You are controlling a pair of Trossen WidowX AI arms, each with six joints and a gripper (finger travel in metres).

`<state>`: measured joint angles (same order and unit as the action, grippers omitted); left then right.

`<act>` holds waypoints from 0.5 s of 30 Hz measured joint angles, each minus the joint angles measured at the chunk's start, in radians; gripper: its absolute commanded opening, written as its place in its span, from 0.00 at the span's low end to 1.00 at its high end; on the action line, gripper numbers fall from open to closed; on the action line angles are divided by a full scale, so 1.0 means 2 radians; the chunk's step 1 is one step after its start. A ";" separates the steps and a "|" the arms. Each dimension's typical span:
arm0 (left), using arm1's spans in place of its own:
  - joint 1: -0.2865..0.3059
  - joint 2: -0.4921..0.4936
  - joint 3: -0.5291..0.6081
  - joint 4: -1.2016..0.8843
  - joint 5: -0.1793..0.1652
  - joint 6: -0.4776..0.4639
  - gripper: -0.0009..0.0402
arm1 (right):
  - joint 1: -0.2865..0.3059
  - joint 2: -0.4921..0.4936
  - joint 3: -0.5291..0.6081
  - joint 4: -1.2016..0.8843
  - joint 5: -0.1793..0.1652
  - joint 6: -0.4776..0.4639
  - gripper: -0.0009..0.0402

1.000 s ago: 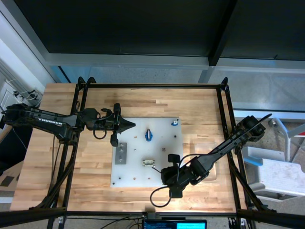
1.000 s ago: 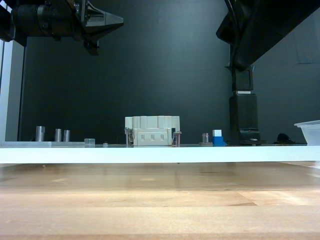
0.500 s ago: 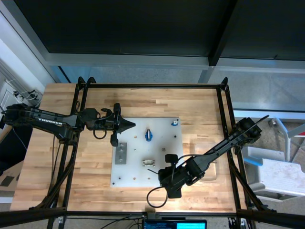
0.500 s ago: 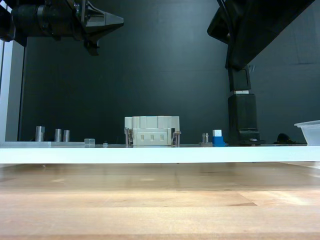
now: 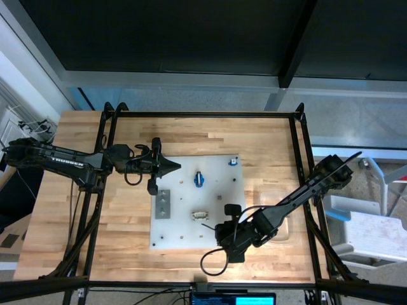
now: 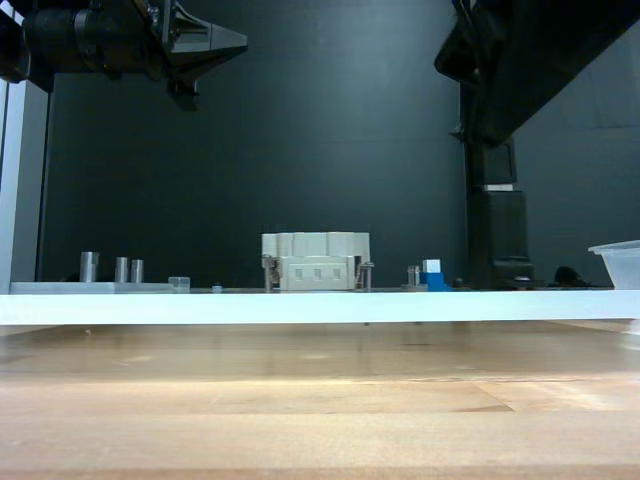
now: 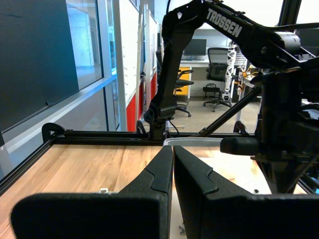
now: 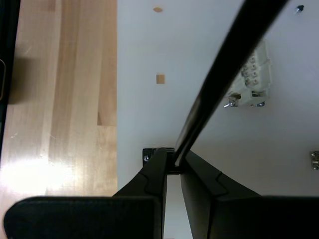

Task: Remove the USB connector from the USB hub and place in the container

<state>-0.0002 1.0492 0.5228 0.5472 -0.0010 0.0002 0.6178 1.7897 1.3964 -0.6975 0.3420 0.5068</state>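
Right tool (image 8: 176, 160) is down at the near side of the white task board (image 5: 184, 236), fingers pinched together on the USB connector (image 8: 219, 84). Its thin black cable runs up and away from my fingertips. A small dark block (image 8: 148, 155) sits just beside the tips, probably the USB hub. I can't tell whether the plug is out of it or seated.

Left tool (image 7: 172, 164) is parked high over the board's far-left edge, fingers together, holding nothing, not part of this.

Progress, my read: grasp done, pull-out either in hand or just finished, so early to middle of the task. Carry and drop are not yet done. The container (image 6: 616, 262), a clear tray, sits on the tabletop (image 5: 267, 136) just off the board's right side, under my right arm, and nothing shows inside it. Left to do: free the plug, lift, swing right over the tray, release.
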 measured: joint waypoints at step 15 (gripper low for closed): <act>0.000 0.000 0.000 0.000 0.000 0.000 0.02 | 0.019 -0.035 -0.070 0.104 0.032 0.017 0.02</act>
<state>-0.0002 1.0489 0.5228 0.5472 -0.0013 0.0002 0.6548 1.7187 1.2560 -0.4896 0.4068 0.5407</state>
